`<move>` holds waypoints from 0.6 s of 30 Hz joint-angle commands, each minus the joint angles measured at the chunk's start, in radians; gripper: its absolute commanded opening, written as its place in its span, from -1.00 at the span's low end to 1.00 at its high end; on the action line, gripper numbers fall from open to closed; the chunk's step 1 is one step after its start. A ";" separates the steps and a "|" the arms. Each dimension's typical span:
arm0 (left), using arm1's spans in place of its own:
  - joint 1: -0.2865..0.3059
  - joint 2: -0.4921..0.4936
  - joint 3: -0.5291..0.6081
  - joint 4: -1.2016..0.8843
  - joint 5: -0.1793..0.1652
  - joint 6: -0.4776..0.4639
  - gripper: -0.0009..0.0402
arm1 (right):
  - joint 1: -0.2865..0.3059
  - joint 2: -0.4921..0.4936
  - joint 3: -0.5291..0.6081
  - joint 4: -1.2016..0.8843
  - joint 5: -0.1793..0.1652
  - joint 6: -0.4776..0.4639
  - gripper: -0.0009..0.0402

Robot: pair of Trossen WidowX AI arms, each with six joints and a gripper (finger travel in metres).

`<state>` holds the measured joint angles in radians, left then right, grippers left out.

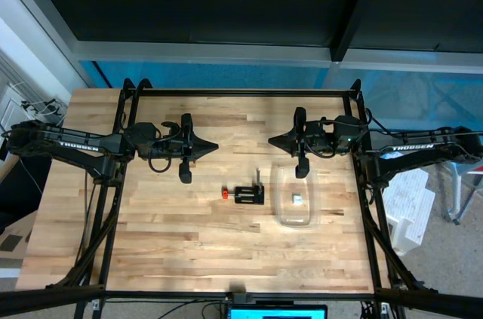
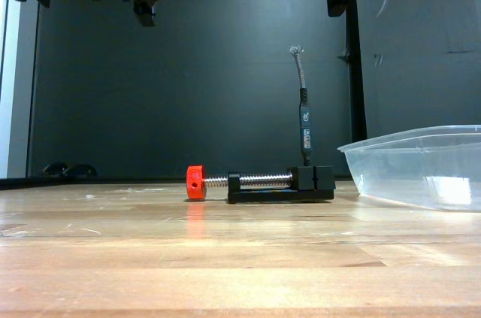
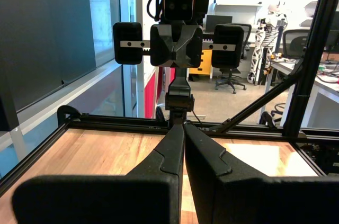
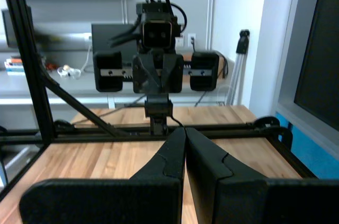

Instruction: Pick the usb-c connector and install on the hub

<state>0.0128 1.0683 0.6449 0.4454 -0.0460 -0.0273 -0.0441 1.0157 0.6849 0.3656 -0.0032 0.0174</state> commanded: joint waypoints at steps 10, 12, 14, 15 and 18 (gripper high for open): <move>0.000 0.000 0.000 0.000 0.000 0.000 -0.96 | 0.001 0.001 -0.021 -0.002 -0.025 0.008 -0.96; 0.000 0.000 0.000 0.001 0.000 0.000 -0.96 | 0.000 0.001 -0.021 -0.008 -0.024 0.009 -0.96; 0.000 0.000 0.000 0.001 0.000 0.000 -0.96 | 0.000 0.001 -0.021 -0.008 -0.024 0.021 -0.96; 0.000 0.000 0.000 0.000 0.000 0.000 -0.96 | 0.001 0.001 -0.021 -0.008 -0.025 0.023 -0.96; 0.000 0.000 0.000 0.000 0.000 0.000 -0.96 | 0.001 0.001 -0.021 -0.008 -0.024 0.023 -0.96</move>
<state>0.0128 1.0683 0.6449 0.4458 -0.0456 -0.0269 -0.0441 1.0153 0.6632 0.3592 -0.0277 0.0406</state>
